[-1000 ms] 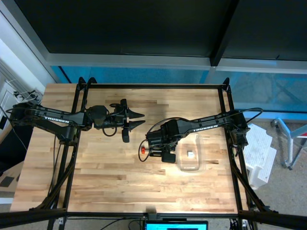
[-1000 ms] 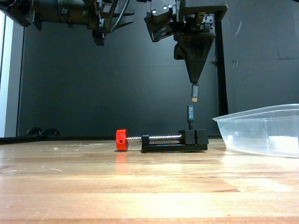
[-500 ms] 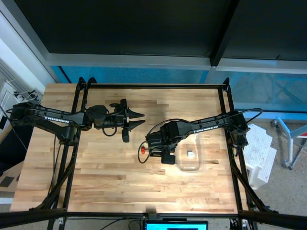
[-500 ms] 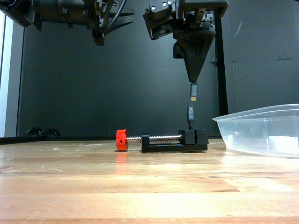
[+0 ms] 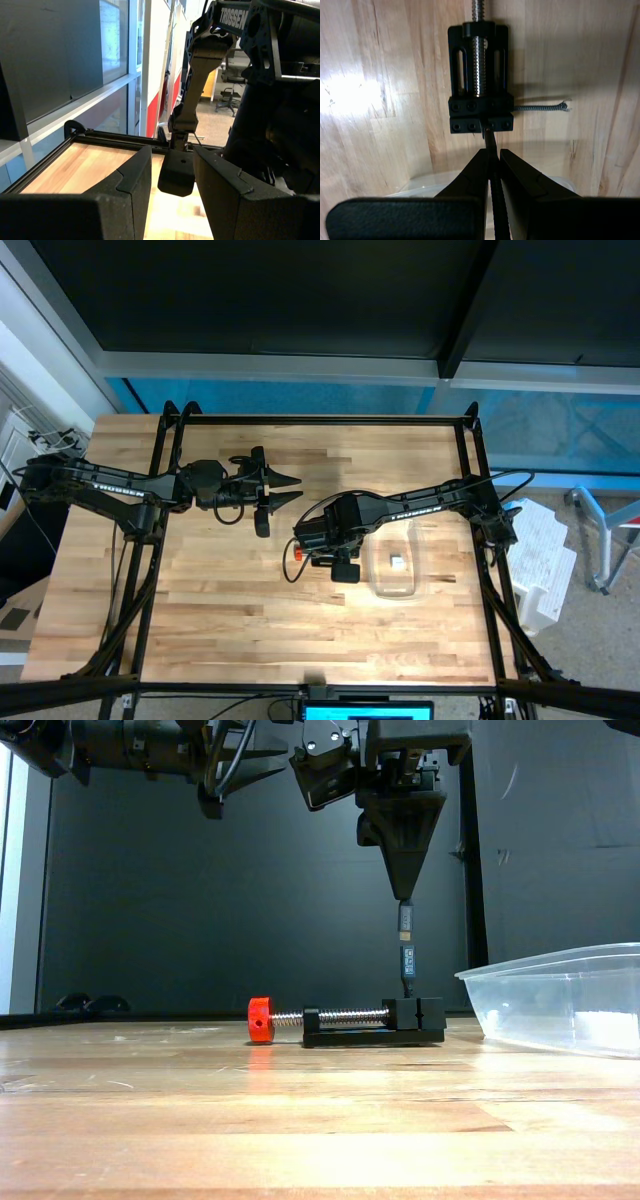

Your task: Pick the usb-c connector and install on the hub

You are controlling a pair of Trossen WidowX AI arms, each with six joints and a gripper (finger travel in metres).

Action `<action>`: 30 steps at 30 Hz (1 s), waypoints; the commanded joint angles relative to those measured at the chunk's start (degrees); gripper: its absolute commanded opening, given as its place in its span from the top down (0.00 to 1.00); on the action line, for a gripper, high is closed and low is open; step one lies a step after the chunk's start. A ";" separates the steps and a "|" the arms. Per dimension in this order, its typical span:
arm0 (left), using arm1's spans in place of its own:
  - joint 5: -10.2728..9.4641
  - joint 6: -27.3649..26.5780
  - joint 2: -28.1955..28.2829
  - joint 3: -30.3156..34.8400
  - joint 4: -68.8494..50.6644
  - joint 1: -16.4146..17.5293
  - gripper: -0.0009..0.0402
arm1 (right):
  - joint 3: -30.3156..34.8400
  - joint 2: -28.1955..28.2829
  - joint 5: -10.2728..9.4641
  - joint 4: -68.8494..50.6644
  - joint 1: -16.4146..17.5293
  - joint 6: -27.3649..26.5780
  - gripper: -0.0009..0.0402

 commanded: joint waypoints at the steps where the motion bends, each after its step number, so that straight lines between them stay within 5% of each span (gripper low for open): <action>1: 0.00 0.00 -0.02 0.00 -0.76 -0.02 0.71 | -0.20 -0.02 -0.13 0.20 0.00 0.39 0.98; 30: 0.00 0.00 0.00 0.00 -1.07 0.00 0.71 | -1.70 -0.02 -0.13 1.14 0.00 0.39 0.98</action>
